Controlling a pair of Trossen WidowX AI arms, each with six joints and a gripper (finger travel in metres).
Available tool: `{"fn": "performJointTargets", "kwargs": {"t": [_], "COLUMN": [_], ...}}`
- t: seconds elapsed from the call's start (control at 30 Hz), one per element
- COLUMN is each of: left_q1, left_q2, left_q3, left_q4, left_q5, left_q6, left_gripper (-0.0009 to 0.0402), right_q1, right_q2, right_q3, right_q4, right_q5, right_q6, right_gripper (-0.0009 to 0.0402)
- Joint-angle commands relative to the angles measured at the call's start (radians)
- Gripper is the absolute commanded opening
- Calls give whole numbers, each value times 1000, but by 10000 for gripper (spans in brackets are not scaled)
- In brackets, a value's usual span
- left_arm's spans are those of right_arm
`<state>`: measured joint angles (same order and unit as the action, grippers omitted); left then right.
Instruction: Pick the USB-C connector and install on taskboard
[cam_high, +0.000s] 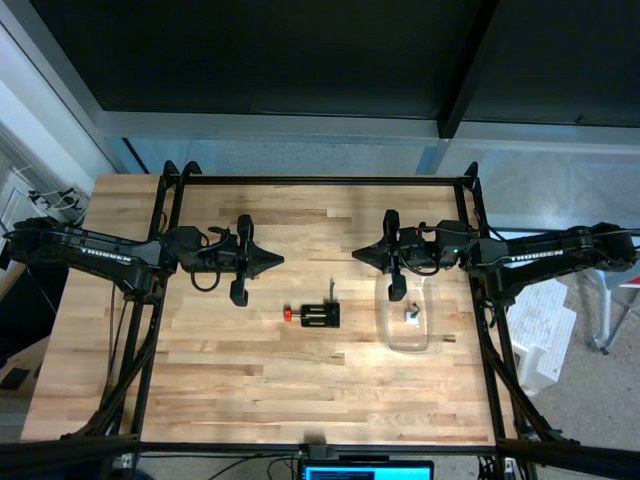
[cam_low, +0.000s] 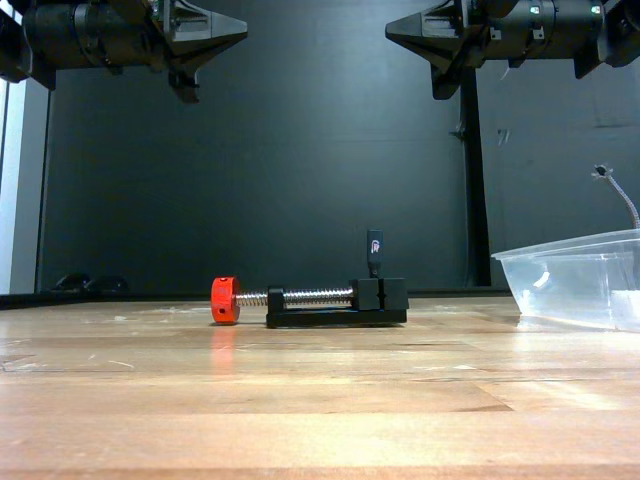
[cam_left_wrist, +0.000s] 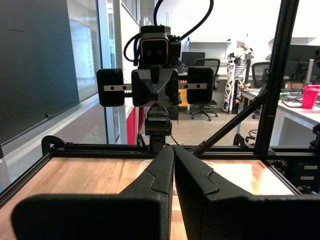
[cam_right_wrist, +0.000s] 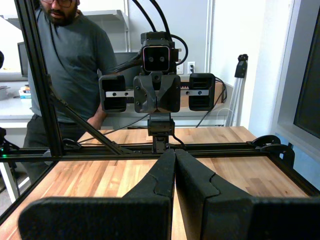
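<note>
The connector (cam_high: 411, 315) lies as a small grey piece inside the clear tray (cam_high: 405, 342), to the right of the taskboard (cam_high: 318, 316) and well apart from it. In the low view a thin braided cable (cam_low: 622, 195) arcs above the tray, probably its tail. The connector looks light and stiff at the plug, with a springy lead that could tug or twist it. The firm body behind the tip seems the place to pinch, leaving the tip free. The taskboard sits mid-surface (cam_high: 200, 380), orange knob (cam_high: 287, 314) leftward, pin (cam_low: 373, 250) upright. The right hand (cam_high: 362, 255) hovers high near the tray, fingers pressed together. The left hand (cam_high: 272, 260), likewise closed, hangs high opposite.
</note>
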<state>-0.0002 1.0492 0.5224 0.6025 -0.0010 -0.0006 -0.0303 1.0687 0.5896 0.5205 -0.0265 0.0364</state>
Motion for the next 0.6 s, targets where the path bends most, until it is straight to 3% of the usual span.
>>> {"fn": "performJointTargets", "kwargs": {"t": [0.03,0.5,0.6], "left_q1": [0,0,0], "left_q2": [0,0,0], "left_q3": [0,0,0], "left_q4": [0,0,0], "left_q5": [0,0,0], "left_q6": [0,0,0], "left_gripper": [0,0,0], "right_q1": [0,2,3], "right_q2": [0,-3,-21], "right_q3": [0,2,24], "right_q4": [0,-6,-93], "right_q5": [0,-2,5], "right_q6": [7,32,29], "right_gripper": [0,0,0]}}
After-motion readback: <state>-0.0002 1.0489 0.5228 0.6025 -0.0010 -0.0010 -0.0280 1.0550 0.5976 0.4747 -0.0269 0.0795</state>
